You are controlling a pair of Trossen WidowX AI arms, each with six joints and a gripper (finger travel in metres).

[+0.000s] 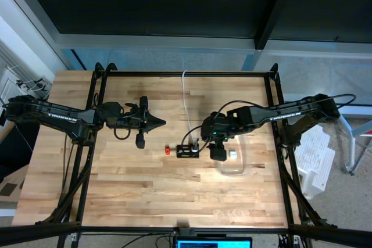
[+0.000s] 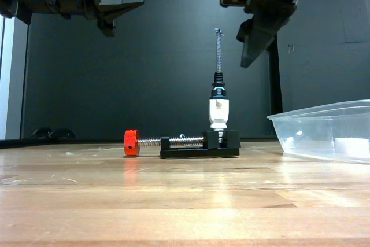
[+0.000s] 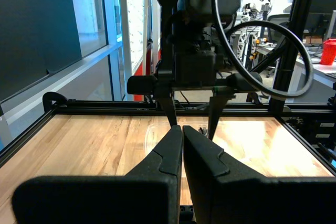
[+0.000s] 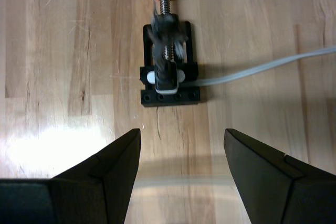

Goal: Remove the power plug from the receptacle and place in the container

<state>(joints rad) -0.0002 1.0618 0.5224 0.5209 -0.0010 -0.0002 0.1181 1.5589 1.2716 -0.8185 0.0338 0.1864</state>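
The power plug point(image 2: 218, 81) is small and black. It stands upright in the white receptacle point(image 2: 218, 111), its thin cord point(image 2: 219, 50) pointing straight up. A black clamp point(image 2: 200, 144) with a red knob point(image 2: 132, 143) holds the receptacle. From above, the plug point(image 4: 167, 73) sits in the clamp point(image 4: 169, 97) ahead of my right gripper point(image 4: 182, 135), which is open and empty. The right gripper point(image 2: 258, 33) hangs higher than the plug, to its right, over the near edge of the clear container point(image 2: 329, 134). My left gripper point(image 1: 156, 122) is shut, parked in the air left of the clamp.
A long white cable point(image 1: 186, 100) runs from the clamp toward the table's far edge. A small white block point(image 1: 232, 154) lies inside the container point(image 1: 239, 169). A black frame point(image 1: 186, 74) borders the wooden table.
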